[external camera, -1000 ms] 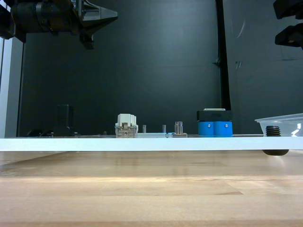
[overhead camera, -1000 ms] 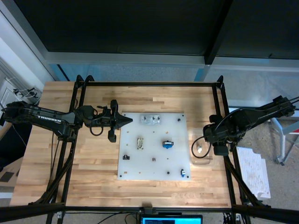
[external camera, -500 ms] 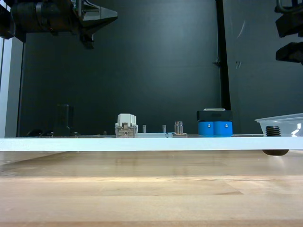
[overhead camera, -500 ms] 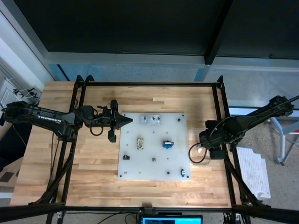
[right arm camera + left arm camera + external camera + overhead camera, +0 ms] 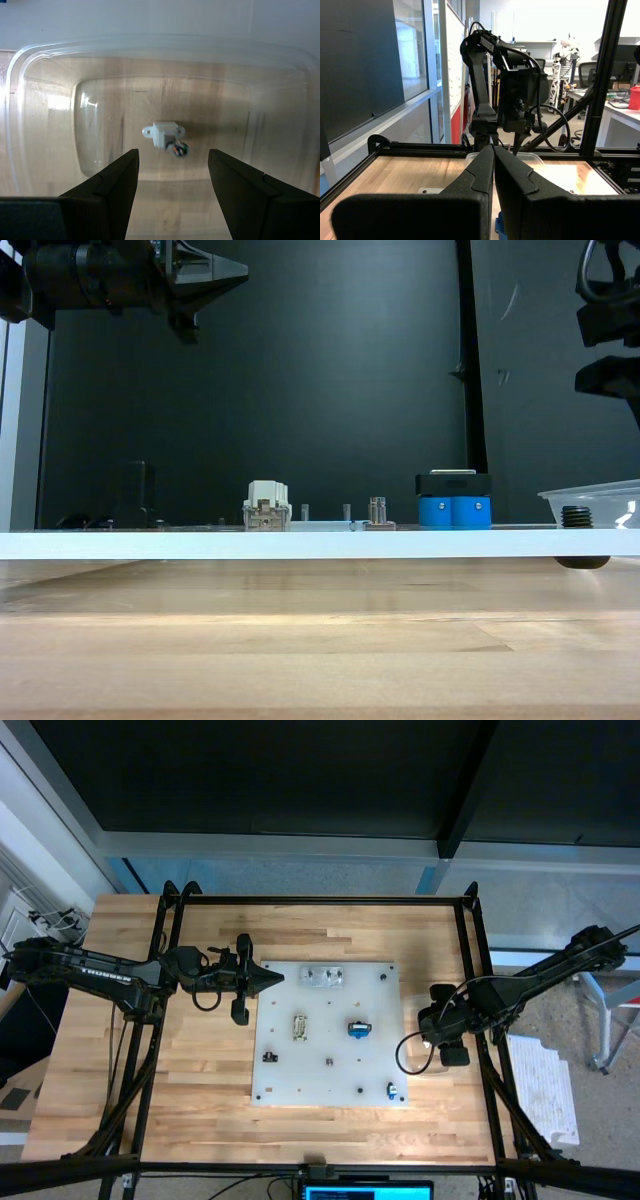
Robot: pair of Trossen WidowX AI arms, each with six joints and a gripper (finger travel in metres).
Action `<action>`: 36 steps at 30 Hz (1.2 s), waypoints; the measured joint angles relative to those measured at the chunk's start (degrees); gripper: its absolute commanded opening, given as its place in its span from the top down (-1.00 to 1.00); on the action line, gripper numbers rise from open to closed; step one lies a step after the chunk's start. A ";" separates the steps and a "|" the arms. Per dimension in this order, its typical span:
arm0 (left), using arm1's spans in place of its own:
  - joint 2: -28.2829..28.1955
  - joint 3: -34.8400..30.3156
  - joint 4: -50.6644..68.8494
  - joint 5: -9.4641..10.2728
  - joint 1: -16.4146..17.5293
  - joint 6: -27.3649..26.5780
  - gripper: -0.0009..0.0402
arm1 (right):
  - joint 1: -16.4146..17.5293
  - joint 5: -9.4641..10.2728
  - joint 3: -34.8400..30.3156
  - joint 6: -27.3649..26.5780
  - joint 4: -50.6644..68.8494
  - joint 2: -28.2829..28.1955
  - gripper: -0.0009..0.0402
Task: Pick the RJ45 connector and install on taskboard
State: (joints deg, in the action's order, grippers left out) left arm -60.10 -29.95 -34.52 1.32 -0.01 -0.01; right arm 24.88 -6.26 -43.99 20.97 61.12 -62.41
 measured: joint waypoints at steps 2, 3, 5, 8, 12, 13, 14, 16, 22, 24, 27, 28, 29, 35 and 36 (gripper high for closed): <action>0.00 0.00 0.00 0.00 0.00 -0.02 0.96 | 0.00 0.00 1.09 -0.37 -0.98 0.00 0.02; 0.00 0.02 0.00 0.00 0.00 0.00 0.96 | -0.02 0.00 1.53 -0.63 -1.27 0.00 0.02; 0.00 0.00 0.02 0.00 0.00 -0.02 0.96 | -0.07 -0.02 2.38 -0.98 -2.10 0.00 0.02; 0.00 0.00 0.00 0.02 0.00 0.00 0.96 | -0.09 -0.04 3.56 -1.42 -3.65 0.00 0.02; 0.00 0.02 0.00 0.00 0.00 0.00 0.96 | -0.15 -0.09 4.09 -1.75 -5.03 0.00 0.02; 0.00 0.00 0.00 0.02 0.00 0.00 0.96 | -0.15 -0.15 4.09 -1.81 -5.05 0.00 0.02; 0.00 0.00 0.00 0.00 0.00 -0.02 0.96 | -0.22 -0.15 4.11 -1.81 -5.07 0.00 0.02; 0.00 0.00 0.00 0.00 0.00 0.00 0.96 | -0.42 -0.15 4.13 -1.90 -5.07 0.00 0.02; 0.00 0.02 0.00 0.00 0.00 0.00 0.96 | -0.52 -0.63 4.13 -2.49 -5.33 -0.76 0.02; 0.00 0.02 0.00 0.02 0.00 0.00 0.96 | -0.52 -0.63 4.15 -2.49 -5.35 -1.22 0.02; 0.00 0.02 0.00 0.00 0.00 0.00 0.96 | -0.52 -0.66 4.15 -2.49 -5.33 -1.73 0.02; 0.00 0.02 0.00 0.00 0.00 0.00 0.96 | -0.52 -0.66 4.15 -2.49 -5.31 -1.84 0.03; 0.00 0.00 0.00 0.00 0.00 0.00 0.96 | -0.52 -0.68 4.17 -2.49 -5.31 -1.95 0.05; -0.02 0.00 0.00 0.02 0.00 0.00 0.96 | -0.52 -0.83 4.20 -2.47 -5.31 -2.64 0.28; -0.02 0.02 0.00 0.02 0.00 0.00 0.96 | -0.52 -0.83 4.20 -2.47 -5.31 -2.64 0.32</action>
State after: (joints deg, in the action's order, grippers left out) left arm -60.12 -29.93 -34.52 1.34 -0.01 -0.01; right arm 24.36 -7.09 -39.79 18.50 55.81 -65.06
